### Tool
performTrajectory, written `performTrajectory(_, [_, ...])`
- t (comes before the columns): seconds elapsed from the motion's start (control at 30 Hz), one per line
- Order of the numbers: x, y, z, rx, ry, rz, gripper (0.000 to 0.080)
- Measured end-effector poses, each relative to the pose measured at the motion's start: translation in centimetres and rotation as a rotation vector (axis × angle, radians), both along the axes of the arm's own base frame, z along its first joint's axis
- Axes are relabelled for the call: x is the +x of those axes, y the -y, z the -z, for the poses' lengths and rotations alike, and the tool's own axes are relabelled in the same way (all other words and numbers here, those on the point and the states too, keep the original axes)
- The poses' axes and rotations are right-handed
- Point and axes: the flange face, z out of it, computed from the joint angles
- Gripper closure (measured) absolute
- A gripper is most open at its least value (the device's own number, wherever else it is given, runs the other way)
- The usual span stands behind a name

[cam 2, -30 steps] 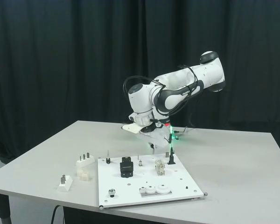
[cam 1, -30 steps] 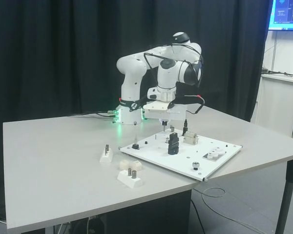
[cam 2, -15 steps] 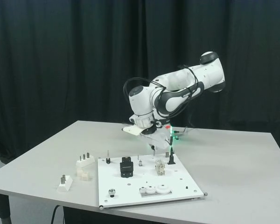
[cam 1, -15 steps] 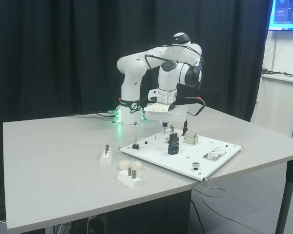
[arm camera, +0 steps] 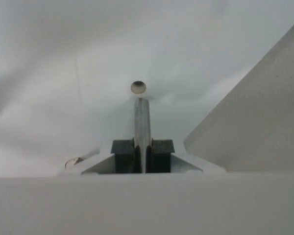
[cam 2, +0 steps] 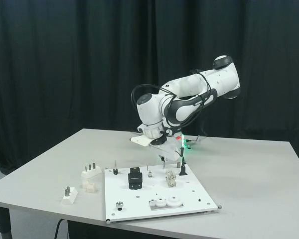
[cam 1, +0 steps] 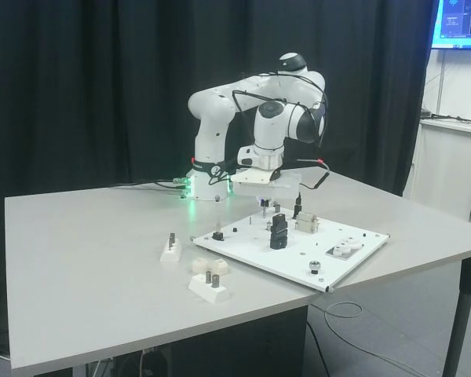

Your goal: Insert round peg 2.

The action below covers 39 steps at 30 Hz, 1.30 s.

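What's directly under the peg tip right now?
In the wrist view, the round peg, clamped in the end effector, points at a small round hole in the white board. The peg tip is apart from the hole. The hole's depth can't be seen.

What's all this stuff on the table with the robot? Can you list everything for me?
Table: one, grey, carries everything.
Board: one, white, flat near the table's front edge, under the gripper.
Black block: one, black, upright on the board.
Small round parts: a white row near the board's front edge.
Peg holders: three small white blocks on the table beside the board, pegs standing in them.
Round peg: one, grey metal, held in the gripper above a hole in the board.
Curtain: black, behind.
Arm: one, white, with a green light at its base.
Gripper: one, black fingers, shut on the peg.
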Motion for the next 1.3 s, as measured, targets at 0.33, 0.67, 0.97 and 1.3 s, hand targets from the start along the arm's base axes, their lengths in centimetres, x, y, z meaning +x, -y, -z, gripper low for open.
performTrajectory(0.33, [0.22, 0.38, 0.04, -0.003, 0.009, 0.009, 0.0735])
performTrajectory(0.67, [0.25, 0.31, 0.25, 0.003, 0.012, 0.012, 0.0735])
performTrajectory(0.97, [0.29, 0.24, 0.35, 0.006, 0.014, 0.012, 0.0735])
performTrajectory(1.3, [0.32, 0.2, 0.65, -0.002, 0.016, 0.008, 0.0735])
